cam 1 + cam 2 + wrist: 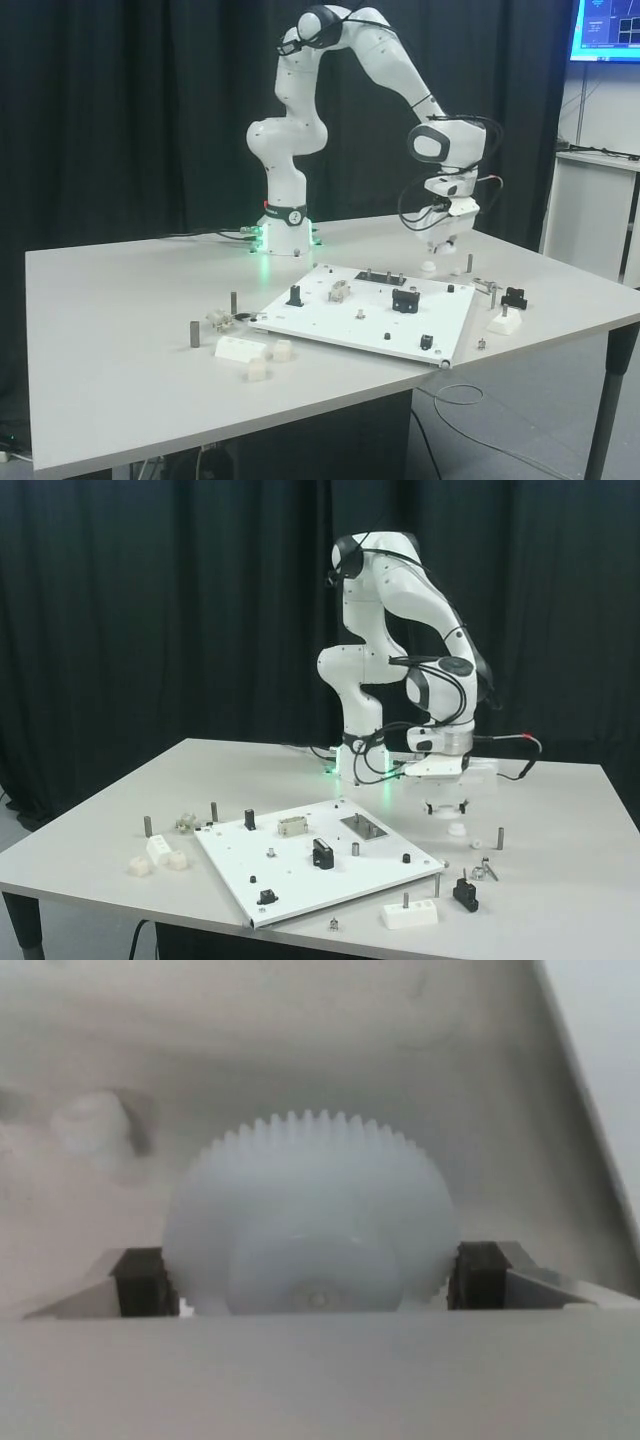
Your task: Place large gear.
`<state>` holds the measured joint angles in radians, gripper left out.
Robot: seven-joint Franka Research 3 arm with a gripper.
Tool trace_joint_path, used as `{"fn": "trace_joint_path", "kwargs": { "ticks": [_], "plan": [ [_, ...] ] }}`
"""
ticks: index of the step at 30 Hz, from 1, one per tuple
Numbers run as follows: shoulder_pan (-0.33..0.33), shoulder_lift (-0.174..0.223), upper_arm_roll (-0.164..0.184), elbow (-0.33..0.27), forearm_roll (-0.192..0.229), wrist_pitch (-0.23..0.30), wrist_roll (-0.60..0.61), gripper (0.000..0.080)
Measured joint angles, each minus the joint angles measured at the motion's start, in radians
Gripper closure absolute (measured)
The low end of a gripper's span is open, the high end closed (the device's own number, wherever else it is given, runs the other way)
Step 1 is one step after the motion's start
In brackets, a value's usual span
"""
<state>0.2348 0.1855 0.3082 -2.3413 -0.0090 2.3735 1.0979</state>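
The large gear (310, 1210) is white and toothed, and it stands on edge in the wrist view, clamped between my two black finger pads (138, 1282). My gripper (310, 1280) is shut on it. In the room views the gripper (443, 243) (443, 805) hangs a little above the grey table, just beyond the far right corner of the white assembly board (370, 315) (310, 865). A small white part (428, 267) (456, 829) lies on the table below the gripper.
The board carries black fixtures (405, 300) and short pegs. To its right lie a white block (503, 322), a black piece (514, 298) and a grey peg (499, 837). To its left stand white blocks (240, 348) and grey pegs (192, 333).
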Motion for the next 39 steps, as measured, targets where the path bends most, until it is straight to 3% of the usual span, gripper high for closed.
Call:
{"fn": "trace_joint_path", "kwargs": {
  "ticks": [22, 39],
  "plan": [
    [0.002, 0.132, -0.021, 0.075, 0.0, -0.023, 0.0, 0.0206],
    [0.003, 0.178, -0.039, 0.107, 0.0, -0.049, 0.0, 0.0206]
  ]
}}
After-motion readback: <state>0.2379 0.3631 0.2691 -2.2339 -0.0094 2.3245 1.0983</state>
